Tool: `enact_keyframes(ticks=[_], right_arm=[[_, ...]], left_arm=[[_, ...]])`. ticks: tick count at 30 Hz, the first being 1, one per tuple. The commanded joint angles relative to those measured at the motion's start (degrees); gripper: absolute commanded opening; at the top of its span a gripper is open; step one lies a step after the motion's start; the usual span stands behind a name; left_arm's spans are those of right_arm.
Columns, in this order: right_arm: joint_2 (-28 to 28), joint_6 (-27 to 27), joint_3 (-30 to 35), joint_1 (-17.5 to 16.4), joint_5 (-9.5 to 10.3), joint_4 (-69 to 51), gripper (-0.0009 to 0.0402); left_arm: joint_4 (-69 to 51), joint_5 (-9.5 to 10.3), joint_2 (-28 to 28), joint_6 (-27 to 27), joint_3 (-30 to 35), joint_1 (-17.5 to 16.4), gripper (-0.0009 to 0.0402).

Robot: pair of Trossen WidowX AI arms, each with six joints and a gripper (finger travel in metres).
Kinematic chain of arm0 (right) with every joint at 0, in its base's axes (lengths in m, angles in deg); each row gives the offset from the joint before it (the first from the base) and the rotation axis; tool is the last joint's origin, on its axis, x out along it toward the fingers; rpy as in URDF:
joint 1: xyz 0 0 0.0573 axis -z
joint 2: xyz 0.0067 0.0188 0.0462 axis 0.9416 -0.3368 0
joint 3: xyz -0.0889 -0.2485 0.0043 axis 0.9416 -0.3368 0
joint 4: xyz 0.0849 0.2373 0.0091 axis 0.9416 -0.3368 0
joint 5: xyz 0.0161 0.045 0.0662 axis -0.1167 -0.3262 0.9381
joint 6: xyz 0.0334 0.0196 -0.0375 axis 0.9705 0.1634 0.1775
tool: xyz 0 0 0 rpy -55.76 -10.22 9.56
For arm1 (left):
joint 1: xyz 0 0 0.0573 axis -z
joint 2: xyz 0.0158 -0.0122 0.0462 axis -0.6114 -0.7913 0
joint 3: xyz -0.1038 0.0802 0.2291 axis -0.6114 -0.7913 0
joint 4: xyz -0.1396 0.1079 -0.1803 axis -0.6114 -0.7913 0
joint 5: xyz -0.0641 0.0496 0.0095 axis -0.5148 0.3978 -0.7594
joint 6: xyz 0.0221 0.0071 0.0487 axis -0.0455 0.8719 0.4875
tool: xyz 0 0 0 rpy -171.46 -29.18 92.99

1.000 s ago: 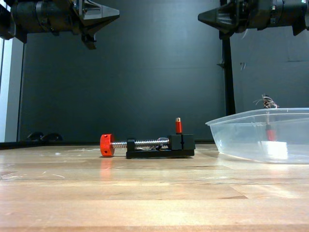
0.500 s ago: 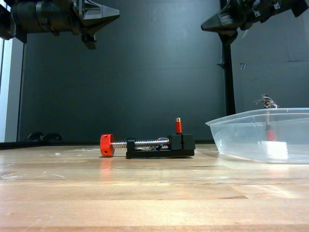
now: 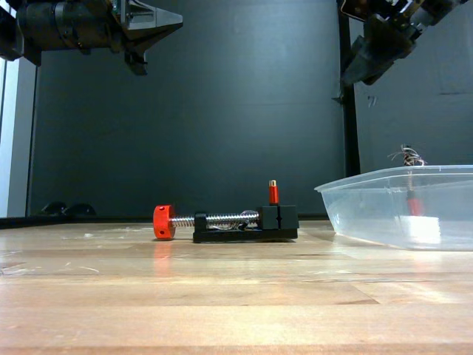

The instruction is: Pick the rca connector and install on the hub

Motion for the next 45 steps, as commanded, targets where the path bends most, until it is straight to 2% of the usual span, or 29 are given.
enact_keyframes(ticks=[1,14,16,20,24,35,38,41,44,45], right_arm=[[-1.05,2.40,1.27,-1.27,-0.02,-3.74,0.0000],[-2.05,11.45,2.89,-6.49,0.15,-18.64,0.0000],[-2.05,12.92,3.30,-7.08,0.76,-20.22,0.0000],[-2.05,14.73,4.61,-7.32,3.23,-22.25,0.0000],[-2.05,15.96,5.27,-7.41,3.50,-23.12,0.0000],[-2.03,15.87,5.14,-7.56,3.50,-23.47,0.0000],[-2.05,13.16,5.14,-7.52,2.95,-23.47,0.0000],[-2.89,11.91,5.16,-7.54,3.10,-23.37,0.0000],[-4.00,11.93,5.16,-7.54,4.59,-23.37,0.0000],[-4.39,11.98,5.16,-7.52,4.52,-23.32,0.0001]], left_arm=[[0.02,0.00,-0.02,0.02,0.00,-0.02,0.0000],[0.02,0.00,-0.02,0.00,0.00,0.00,0.0000],[0.00,0.00,-0.02,0.00,0.00,-0.02,0.0000],[0.00,0.00,-0.02,0.02,0.00,0.00,0.0000],[0.00,0.00,-0.02,0.02,0.00,0.00,0.0000],[0.00,0.00,-0.02,0.02,0.00,0.00,0.0000],[0.02,0.00,0.00,0.02,0.00,0.00,0.0000],[0.00,0.00,-0.02,0.02,0.00,0.00,0.0000],[0.00,0.00,-0.02,0.02,0.00,0.00,0.0000],[0.02,0.00,-0.02,0.02,0.00,0.00,0.0000]])
